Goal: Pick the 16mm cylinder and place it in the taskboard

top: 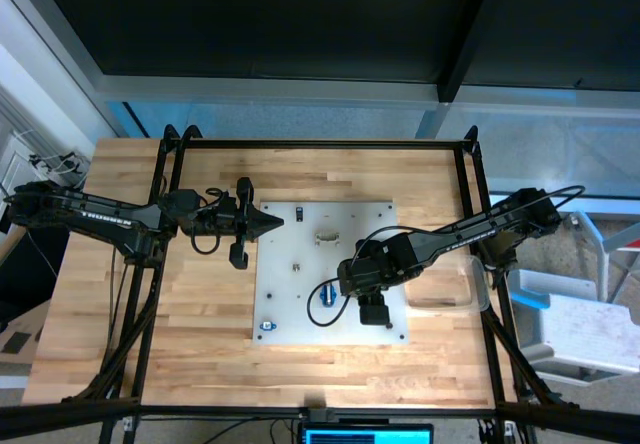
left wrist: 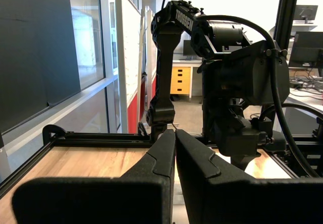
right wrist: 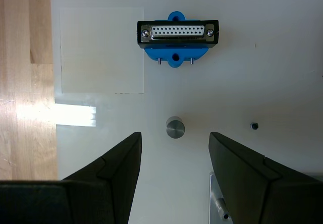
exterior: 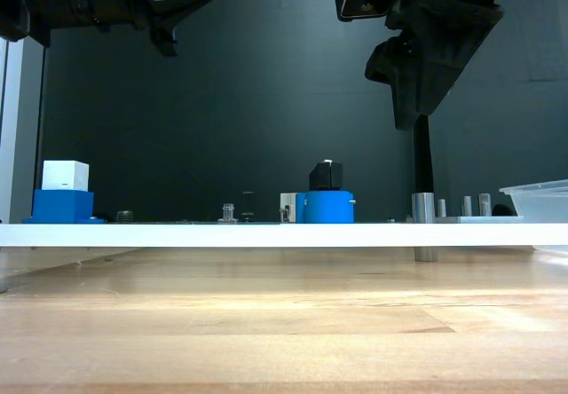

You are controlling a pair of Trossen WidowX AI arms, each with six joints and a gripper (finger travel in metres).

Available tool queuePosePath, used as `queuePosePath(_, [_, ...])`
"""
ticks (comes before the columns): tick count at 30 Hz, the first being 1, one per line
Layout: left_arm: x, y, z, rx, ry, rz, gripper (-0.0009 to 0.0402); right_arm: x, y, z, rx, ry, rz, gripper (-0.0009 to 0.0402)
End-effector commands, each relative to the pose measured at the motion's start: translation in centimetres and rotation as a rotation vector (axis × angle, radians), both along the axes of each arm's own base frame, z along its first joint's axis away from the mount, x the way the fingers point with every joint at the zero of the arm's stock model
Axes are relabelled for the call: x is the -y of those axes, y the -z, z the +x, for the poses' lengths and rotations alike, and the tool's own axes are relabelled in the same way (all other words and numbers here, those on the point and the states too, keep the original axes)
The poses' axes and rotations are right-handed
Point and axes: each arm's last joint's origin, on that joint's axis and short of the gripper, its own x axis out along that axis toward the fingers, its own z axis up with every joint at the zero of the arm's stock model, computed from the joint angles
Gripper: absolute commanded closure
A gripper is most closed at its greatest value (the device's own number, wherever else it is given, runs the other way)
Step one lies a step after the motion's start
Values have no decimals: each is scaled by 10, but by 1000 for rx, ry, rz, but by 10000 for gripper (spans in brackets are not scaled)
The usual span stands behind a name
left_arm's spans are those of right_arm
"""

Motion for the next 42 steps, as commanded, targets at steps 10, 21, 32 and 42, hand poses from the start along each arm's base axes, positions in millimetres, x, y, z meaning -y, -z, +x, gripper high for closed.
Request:
queuePosePath(10, [0,0,0,0,0,0,393,0,1,-1,-16,0,-5,208])
queuePosePath(21, [0,0,0,0,0,0,393,0,1,-2,-17,-1,-5,208])
queuePosePath(32, [0,0,0,0,0,0,393,0,1,-2,-18,-1,-5,208])
queuePosePath(42, [0,0,0,0,0,0,393,0,1,-2,-18,-2,-5,208])
